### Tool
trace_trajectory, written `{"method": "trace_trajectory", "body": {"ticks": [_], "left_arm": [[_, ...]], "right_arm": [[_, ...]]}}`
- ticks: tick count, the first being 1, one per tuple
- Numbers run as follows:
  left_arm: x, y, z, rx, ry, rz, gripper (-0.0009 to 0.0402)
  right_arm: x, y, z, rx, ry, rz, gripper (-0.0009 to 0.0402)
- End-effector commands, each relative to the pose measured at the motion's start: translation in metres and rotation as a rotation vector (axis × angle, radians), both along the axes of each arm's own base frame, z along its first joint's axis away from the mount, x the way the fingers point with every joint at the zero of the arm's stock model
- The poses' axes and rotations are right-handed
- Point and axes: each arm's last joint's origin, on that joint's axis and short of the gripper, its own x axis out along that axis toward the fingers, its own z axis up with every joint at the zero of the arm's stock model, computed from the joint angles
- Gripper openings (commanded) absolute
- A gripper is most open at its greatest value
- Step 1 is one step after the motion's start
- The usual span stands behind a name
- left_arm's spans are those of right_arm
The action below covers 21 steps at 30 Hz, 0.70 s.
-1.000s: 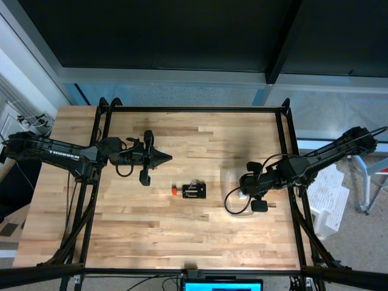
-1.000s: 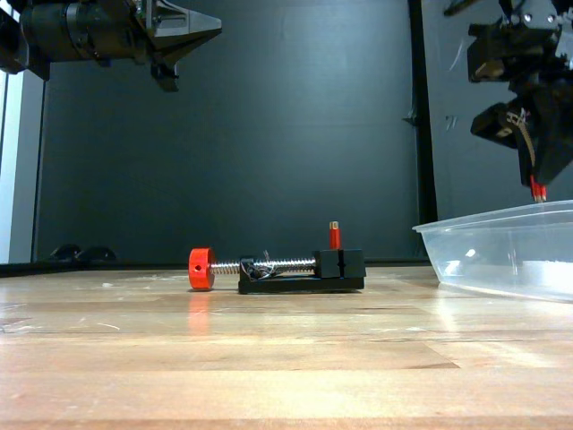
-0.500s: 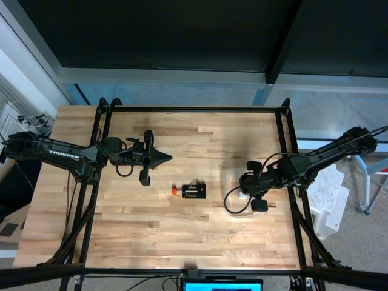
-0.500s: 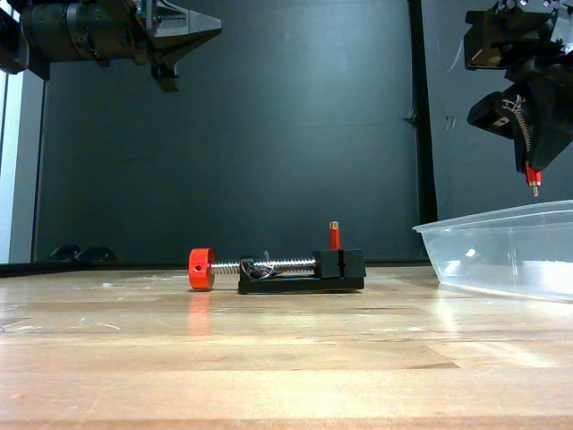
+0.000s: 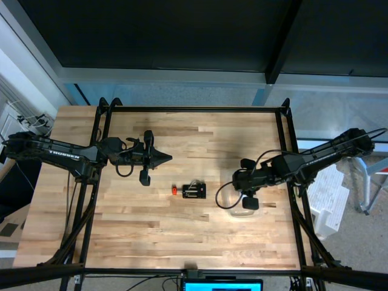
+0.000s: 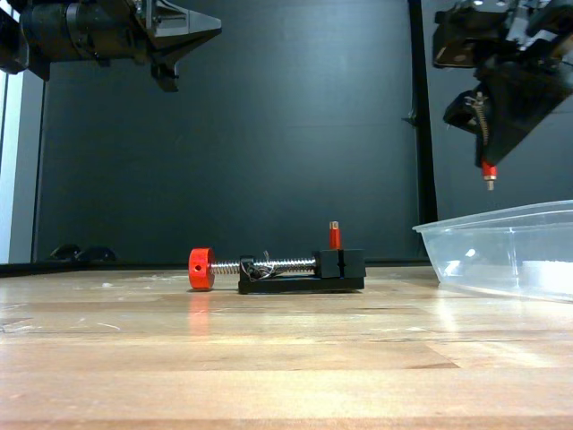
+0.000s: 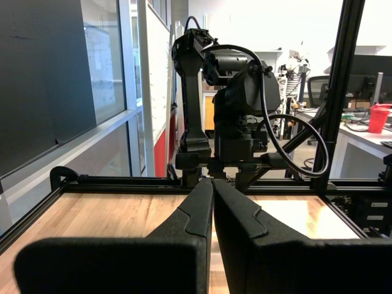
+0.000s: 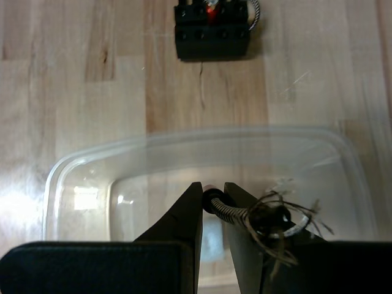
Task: Pick the RCA connector and install on taskboard
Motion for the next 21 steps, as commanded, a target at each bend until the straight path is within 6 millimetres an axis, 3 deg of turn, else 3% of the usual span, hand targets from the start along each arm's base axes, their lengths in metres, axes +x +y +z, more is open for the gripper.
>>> {"method": "trace_trajectory", "body": {"ticks": [1, 21], "left_arm": [[0.0, 0.0, 0.0, 0.0, -0.001, 0.0, 0.0], [0.0, 0.0, 0.0, 0.0, -0.001, 0.0, 0.0]], "right_arm": [[0.009, -0.001, 0.001, -0.009, 0.007, -0.002, 0.0], [0.074, 0.0, 0.0, -0.042, 0.018, -0.014, 0.0]]}}
